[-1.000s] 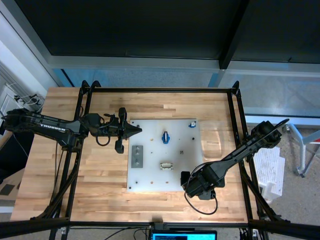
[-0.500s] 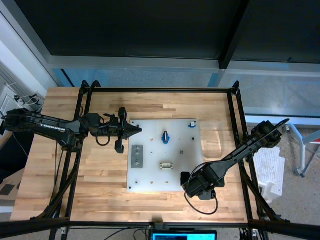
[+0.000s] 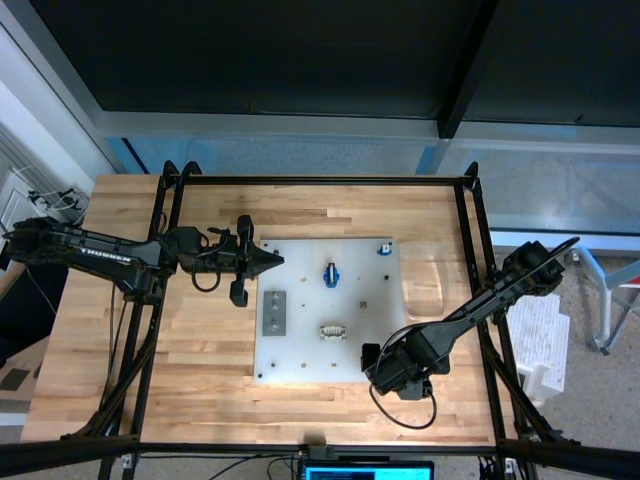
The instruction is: Pick the 16mm bar and install on taskboard
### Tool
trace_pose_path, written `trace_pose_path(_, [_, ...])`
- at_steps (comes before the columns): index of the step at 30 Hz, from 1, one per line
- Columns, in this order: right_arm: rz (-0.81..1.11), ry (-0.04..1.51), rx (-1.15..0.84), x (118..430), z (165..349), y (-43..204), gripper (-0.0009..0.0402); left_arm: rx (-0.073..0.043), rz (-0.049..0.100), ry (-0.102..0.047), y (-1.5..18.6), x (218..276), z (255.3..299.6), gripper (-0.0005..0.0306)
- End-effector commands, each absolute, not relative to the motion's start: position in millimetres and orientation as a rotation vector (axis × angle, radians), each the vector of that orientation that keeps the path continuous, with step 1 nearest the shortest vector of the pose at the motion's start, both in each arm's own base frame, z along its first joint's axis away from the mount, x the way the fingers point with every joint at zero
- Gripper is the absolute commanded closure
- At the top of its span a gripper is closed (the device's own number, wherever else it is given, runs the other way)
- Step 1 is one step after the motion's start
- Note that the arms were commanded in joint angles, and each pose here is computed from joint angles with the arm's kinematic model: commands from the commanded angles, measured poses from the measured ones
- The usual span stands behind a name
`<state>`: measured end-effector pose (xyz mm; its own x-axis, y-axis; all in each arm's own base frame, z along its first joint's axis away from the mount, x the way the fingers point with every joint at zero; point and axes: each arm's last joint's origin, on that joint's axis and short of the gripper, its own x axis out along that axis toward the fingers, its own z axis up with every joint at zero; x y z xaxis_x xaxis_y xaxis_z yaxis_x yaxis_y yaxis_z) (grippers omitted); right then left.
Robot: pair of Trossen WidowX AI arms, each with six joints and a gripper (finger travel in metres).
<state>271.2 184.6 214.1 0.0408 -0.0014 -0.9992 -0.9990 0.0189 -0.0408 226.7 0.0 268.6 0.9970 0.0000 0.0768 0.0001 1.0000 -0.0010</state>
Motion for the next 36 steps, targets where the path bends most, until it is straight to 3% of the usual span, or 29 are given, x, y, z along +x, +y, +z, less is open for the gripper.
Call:
trace_pose_path(1, [1.168,1.197,-1.214,270,213.9,184,0.0393,-0.001,0.000,-0.077,0.0,226.8,268.6,0.0300])
trace_pose_path(15, [1.186,1.193,-1.193,270,213.1,185,0.0393,-0.001,0.000,-0.077,0.0,226.8,268.6,0.0300])
trace_pose_path(36, [1.177,1.188,-1.201,267,196.2,183,0.0393,-0.001,0.000,-0.077,0.0,226.8,268.6,0.0300])
